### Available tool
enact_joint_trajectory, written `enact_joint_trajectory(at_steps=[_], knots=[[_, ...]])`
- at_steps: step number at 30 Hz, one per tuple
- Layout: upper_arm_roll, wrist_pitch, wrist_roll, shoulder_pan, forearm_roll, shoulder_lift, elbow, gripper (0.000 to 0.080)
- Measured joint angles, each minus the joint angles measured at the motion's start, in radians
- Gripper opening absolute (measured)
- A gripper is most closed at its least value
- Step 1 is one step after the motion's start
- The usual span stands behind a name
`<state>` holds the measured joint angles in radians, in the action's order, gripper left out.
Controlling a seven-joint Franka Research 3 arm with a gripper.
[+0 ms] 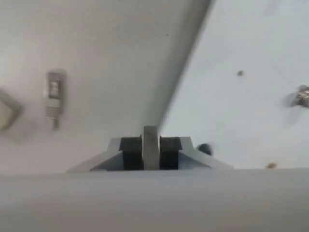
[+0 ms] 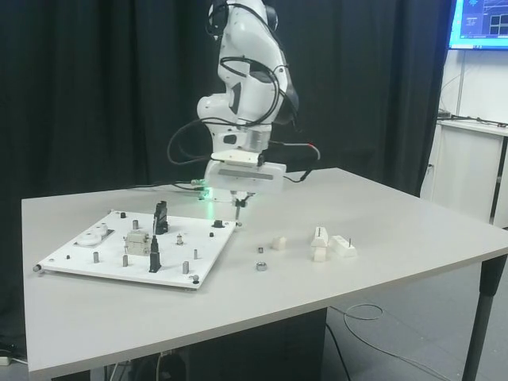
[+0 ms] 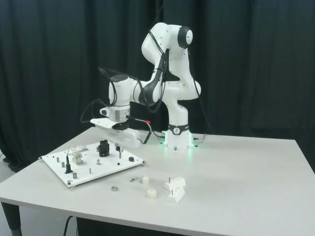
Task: Insert square peg 2.
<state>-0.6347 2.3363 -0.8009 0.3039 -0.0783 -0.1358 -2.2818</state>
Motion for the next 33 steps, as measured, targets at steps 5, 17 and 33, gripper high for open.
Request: enact_joint_trajectory(at_steps=[5, 17, 33], knots=[[-0.003, -0.006, 0.115, -0.03, -0.009, 0.0, 0.0, 0.0071], [-0.015, -0.007, 0.303, -0.09, -0.051, -0.005, -0.009, 0.0071], [-0.035, 0.055, 0.607, -0.155, -0.078, -0.013, -0.051, 0.0071]])
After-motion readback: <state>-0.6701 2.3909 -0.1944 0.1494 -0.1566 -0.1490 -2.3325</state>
